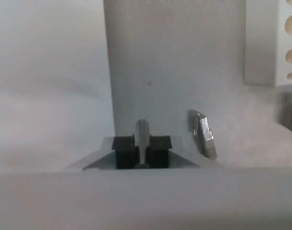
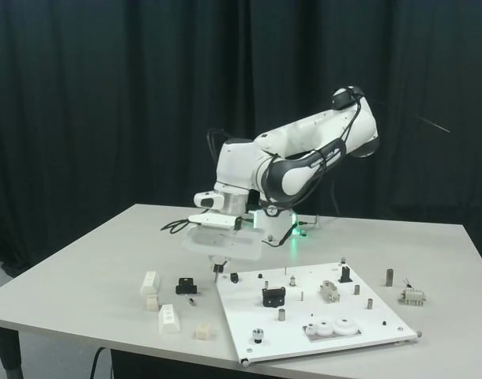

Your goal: Place round peg 2.

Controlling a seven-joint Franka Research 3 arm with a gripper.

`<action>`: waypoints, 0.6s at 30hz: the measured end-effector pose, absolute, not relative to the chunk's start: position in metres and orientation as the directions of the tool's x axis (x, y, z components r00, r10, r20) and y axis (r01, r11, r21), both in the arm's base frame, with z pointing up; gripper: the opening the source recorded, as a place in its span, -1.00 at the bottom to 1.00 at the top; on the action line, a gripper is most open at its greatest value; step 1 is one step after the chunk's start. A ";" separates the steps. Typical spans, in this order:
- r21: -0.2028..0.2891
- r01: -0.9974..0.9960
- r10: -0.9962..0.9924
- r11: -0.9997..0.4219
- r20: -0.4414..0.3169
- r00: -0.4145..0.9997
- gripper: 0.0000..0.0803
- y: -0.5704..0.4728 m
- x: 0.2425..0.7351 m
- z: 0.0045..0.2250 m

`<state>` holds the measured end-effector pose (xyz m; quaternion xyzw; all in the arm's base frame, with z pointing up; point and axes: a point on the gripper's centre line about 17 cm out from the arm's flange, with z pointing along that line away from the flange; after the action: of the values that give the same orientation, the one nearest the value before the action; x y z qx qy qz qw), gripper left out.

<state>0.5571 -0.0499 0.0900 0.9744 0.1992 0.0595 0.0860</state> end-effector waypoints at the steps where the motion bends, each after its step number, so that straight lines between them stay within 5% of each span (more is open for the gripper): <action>1: 0.186 0.378 0.397 -0.907 0.079 0.914 -0.85 -0.051 0.559 0.089; 18: 0.156 0.402 0.410 -0.902 0.024 0.912 -0.85 -0.074 0.582 0.062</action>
<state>0.5823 -0.0737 0.0618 0.9749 0.2083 0.0280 0.0741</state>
